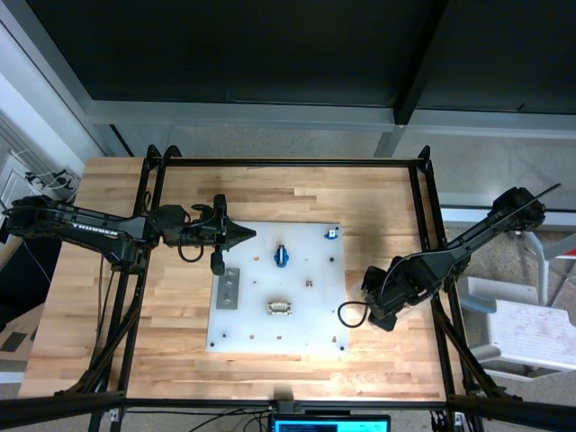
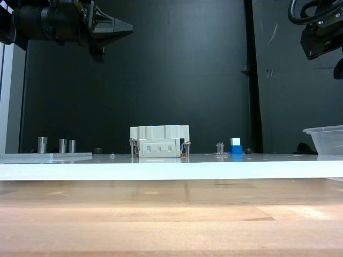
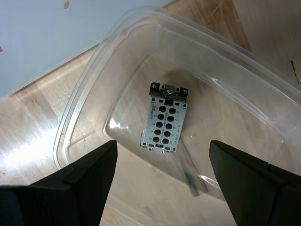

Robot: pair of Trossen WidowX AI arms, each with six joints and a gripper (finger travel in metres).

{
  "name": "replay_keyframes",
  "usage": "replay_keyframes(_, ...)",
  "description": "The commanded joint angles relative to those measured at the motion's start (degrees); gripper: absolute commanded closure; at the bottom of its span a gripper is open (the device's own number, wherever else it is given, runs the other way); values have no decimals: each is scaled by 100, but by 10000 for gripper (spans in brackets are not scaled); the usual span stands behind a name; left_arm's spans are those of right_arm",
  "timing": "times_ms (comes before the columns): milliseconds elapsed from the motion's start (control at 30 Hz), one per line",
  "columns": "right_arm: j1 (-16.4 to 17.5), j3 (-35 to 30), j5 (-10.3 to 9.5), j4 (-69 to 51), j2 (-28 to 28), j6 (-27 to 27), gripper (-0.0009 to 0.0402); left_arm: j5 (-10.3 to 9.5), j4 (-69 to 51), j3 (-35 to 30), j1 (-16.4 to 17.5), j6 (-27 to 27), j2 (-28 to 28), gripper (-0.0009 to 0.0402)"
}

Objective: Remove the HAN10-E connector and place it in the container

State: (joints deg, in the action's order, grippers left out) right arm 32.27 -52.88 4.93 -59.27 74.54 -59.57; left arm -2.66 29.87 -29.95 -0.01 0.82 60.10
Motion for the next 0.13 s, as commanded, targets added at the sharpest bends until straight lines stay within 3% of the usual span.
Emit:
replay_keyframes(33, 2, -2, 0, 0, 2, -4, 119, 2, 0, 0, 2, -2, 0, 393)
replay_keyframes(133, 2, -2, 0, 0, 2, -4, 119, 2, 0, 0, 2, -2, 0, 393)
